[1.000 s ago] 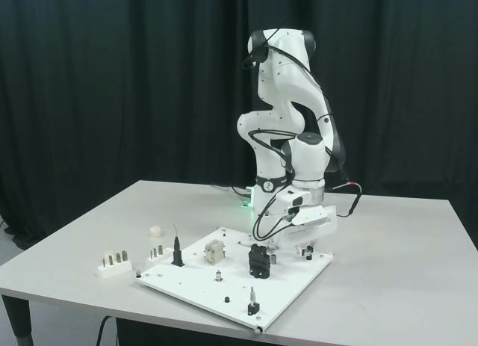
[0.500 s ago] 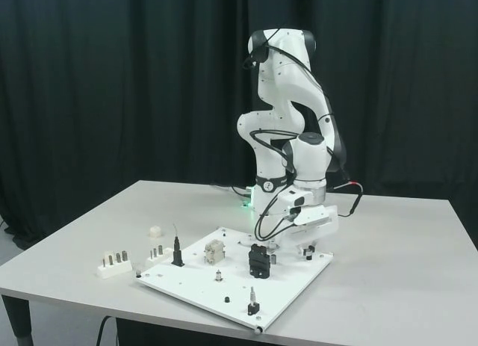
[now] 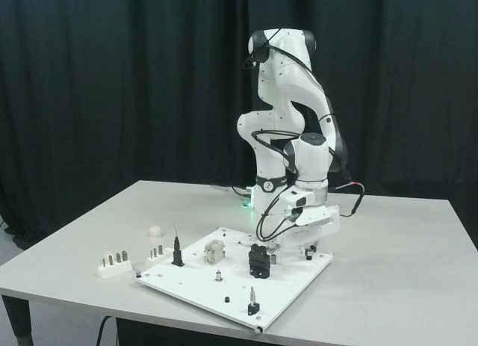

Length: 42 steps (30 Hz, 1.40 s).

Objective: Insert bolt 4.

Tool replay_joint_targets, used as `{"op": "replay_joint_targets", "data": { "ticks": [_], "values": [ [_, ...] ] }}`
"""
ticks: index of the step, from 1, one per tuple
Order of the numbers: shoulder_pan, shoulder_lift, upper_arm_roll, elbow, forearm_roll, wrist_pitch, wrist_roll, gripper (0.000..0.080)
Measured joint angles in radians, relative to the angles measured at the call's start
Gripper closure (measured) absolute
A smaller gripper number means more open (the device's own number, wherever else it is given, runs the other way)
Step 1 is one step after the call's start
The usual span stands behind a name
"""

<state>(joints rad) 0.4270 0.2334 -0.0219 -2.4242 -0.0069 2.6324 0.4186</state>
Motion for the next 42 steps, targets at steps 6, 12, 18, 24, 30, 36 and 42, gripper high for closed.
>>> {"op": "replay_joint_targets", "data": {
  "ticks": [6, 12, 18, 24, 30, 36, 42],
  "values": [
    [-0.001, 0.001, -0.001, 0.000, 0.000, 0.001, 0.003, 0.0577],
    [-0.002, 0.006, -0.001, 0.002, 0.000, 0.011, 0.010, 0.0577],
    [-0.002, 0.006, -0.001, 0.002, 0.000, 0.012, 0.038, 0.0577],
    [-0.002, 0.006, 0.000, 0.002, 0.000, 0.012, 0.066, 0.0577],
    [-0.002, 0.006, 0.000, 0.002, 0.000, 0.012, 0.119, 0.0577],
    [-0.002, 0.006, 0.000, 0.002, 0.000, 0.012, 0.196, 0.0577],
    [-0.001, 0.006, 0.000, 0.002, 0.000, 0.012, 0.261, 0.0577]
  ]
}}
